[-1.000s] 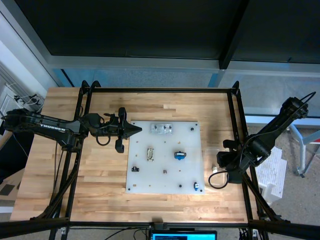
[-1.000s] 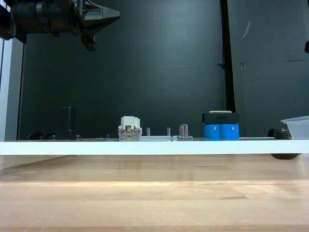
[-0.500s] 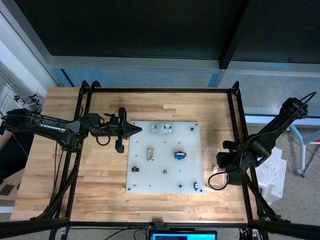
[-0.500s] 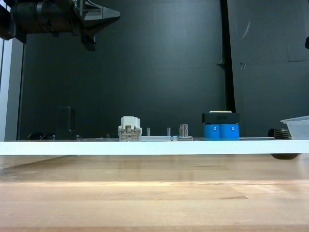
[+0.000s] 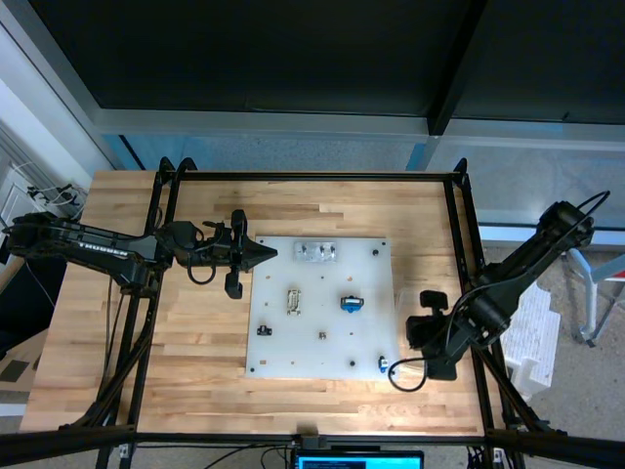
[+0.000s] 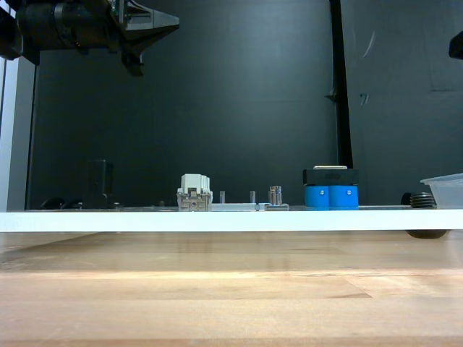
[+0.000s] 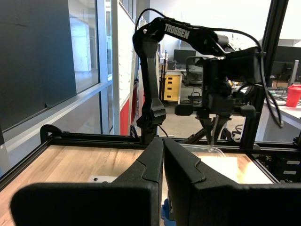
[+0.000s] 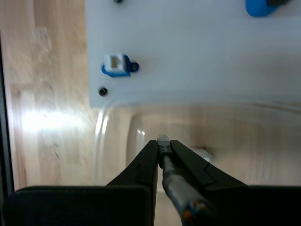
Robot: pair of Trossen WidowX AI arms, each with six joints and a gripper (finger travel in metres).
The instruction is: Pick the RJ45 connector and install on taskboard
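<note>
The left gripper [image 5: 266,252] is hovering high over the left edge of the taskboard [image 5: 303,357], with its fingers pressed together and holding nothing; it is lying well apart from the work and appears parked. Further right, near the board's near-right corner, a small blue fitting [image 8: 117,66] with a pale square opening is standing just inside the board edge; this is judged to be the likely receptacle. Immediately right of that edge, the right gripper [image 8: 162,142] is hanging nose-down over the clear tray [image 8: 100,127], above its floor. Its fingers are closing tightly on the RJ45 connector [image 8: 166,162], so the gap between them is only as wide as the connector. The connector's long axis is running in line with the fingers, with its clear tip projecting just past the fingertips and pointing down at the tray. In the high view, the blue fitting is lying to the left of this gripper and slightly toward the table's near edge. The right arm is by far the nearer. The coming move is therefore judged to be a short sideways carry over the tray wall.
</note>
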